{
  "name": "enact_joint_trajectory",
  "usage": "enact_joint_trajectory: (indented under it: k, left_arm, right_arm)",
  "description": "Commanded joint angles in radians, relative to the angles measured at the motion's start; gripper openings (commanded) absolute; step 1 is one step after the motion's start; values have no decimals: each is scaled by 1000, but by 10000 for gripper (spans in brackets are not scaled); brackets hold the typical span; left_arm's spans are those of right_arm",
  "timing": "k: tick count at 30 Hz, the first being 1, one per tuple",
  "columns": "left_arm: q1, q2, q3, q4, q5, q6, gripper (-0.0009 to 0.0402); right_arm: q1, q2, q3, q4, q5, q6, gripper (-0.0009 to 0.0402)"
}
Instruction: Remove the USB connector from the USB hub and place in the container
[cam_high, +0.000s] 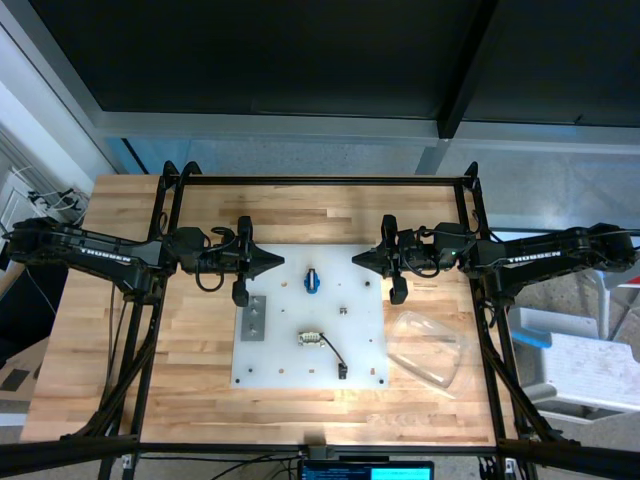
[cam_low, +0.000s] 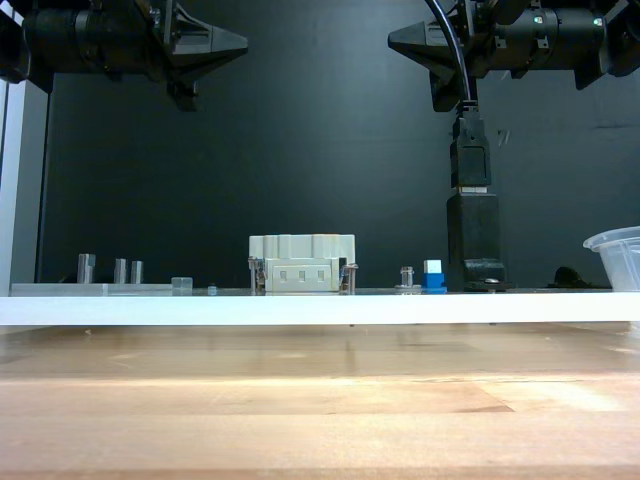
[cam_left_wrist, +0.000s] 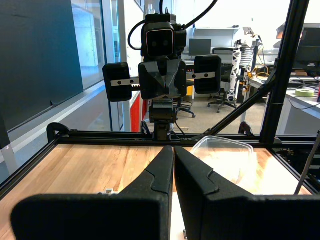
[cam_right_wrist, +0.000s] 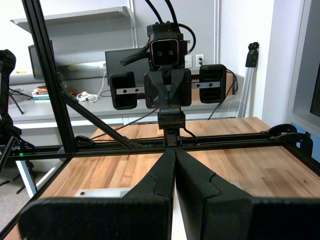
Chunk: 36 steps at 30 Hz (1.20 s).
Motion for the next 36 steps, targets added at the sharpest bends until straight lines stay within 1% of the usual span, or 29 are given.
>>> enact_joint_trajectory:
  k: [1,13,15,17,20,23,27,28,29,31,33,35,36]
  left_arm:
    - [0,0,0,0,0,0,1]
    - [0,1,0,0,0,0,1]
    - [0,1,0,0,0,0,1]
    - [0,1,0,0,0,0,1]
    - [0,0,0,0,0,0,1]
    - [0,1,0,0,0,0,1]
    - [0,0,0,0,0,0,1]
    - [0,1,0,0,0,0,1]
    - [0,0,0,0,0,0,1]
    - [0,1,0,0,0,0,1]
    - [0,1,0,0,0,0,1]
    - [0,0,0,0,0,0,1]
    - [0,1,0,0,0,0,1]
  right_arm:
    - [0,0,0,0,0,0,0]
    - [0,0,0,0,-1,5,0]
    - [0,-2,6,0,-1,46,0]
    - [1,-3,25,-34,-1,51,0]
    - [3,-9,85,-176,0,51,0]
    - [8,-9,167,-366,1,49,0]
    - [29,2,272,-612,2,51,0]
    - [38,9,298,-671,14,51,0]
    - [50,18,325,-731,34,47,0]
    - [77,33,372,-831,37,32,0]
    - [105,51,416,-913,54,28,0]
    - [138,67,453,-975,61,29,0]
    - [153,73,470,-1007,75,31,0]
